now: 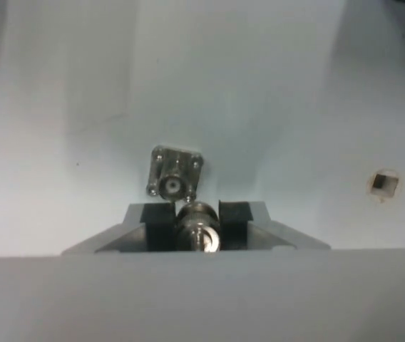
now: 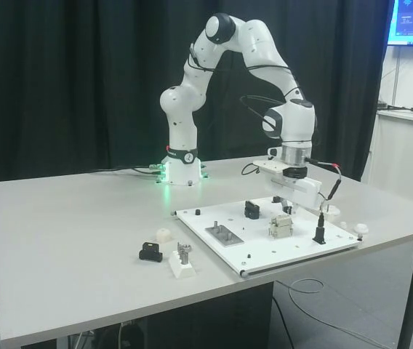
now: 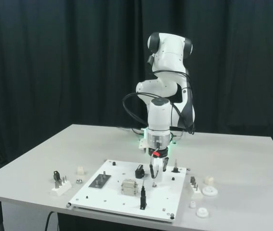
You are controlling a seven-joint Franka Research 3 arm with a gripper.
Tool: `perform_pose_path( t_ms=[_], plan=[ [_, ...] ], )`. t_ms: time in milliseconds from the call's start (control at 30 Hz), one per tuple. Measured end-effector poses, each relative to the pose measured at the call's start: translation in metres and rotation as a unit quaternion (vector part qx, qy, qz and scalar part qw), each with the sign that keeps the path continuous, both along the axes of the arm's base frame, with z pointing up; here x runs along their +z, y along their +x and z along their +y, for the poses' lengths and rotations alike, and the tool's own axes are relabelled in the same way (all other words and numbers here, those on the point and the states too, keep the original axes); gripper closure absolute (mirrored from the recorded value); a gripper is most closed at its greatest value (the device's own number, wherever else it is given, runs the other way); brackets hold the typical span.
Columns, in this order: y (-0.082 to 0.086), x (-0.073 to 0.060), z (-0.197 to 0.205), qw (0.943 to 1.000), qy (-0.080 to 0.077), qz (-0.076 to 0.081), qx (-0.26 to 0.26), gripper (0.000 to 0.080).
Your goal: Insert BNC.
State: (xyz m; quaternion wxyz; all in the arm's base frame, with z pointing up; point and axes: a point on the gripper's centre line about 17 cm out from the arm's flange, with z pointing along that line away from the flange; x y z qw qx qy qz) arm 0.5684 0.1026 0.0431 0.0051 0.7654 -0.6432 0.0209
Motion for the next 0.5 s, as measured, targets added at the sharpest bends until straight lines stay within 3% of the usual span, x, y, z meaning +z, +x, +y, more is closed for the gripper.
perform_pose_path(
  t_ms=[500],
  plan=[
    [0.0046,0.0027,-0.0074,1.0,-0.005,-0.003,0.003,0.068]
  ],
)
